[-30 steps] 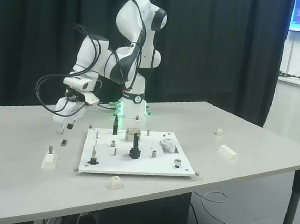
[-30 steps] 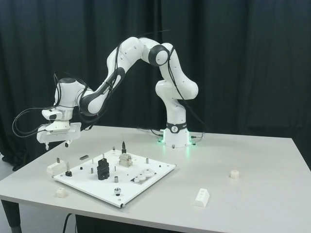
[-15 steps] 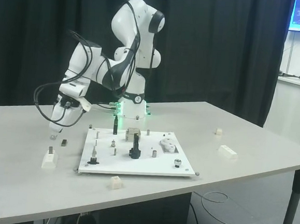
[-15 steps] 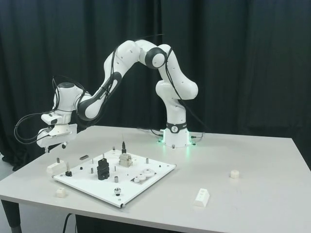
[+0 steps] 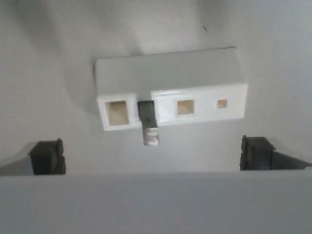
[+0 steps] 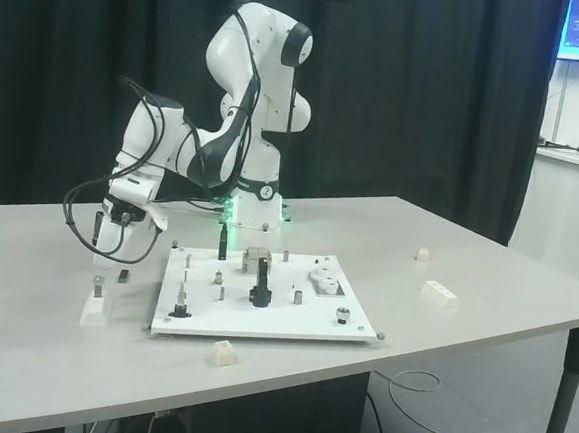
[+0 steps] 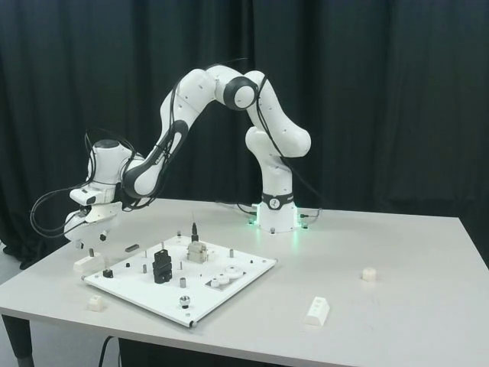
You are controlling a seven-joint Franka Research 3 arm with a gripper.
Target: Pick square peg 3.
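Since a second ago your white arm has swung down and outward, bringing the gripper [image 6: 100, 245] above the white rectangular peg block [image 6: 96, 309] on the grey bench [image 6: 48, 358].

From the wrist you see that block [image 5: 170, 87] with four square sockets in a row. The small grey square peg [image 5: 147, 122] stands upright in the second socket, a dark shaft with a paler top face; the other three sockets are bare. Both black fingertips [image 5: 47, 157] sit wide apart, jaws released, holding nothing.

From the first room view, the peg [image 6: 97, 285] pokes up just beneath the gripper, beside the white square board [image 6: 262, 310].

From the second room view, the gripper [image 7: 82, 238] hangs directly over the block [image 7: 85, 264].
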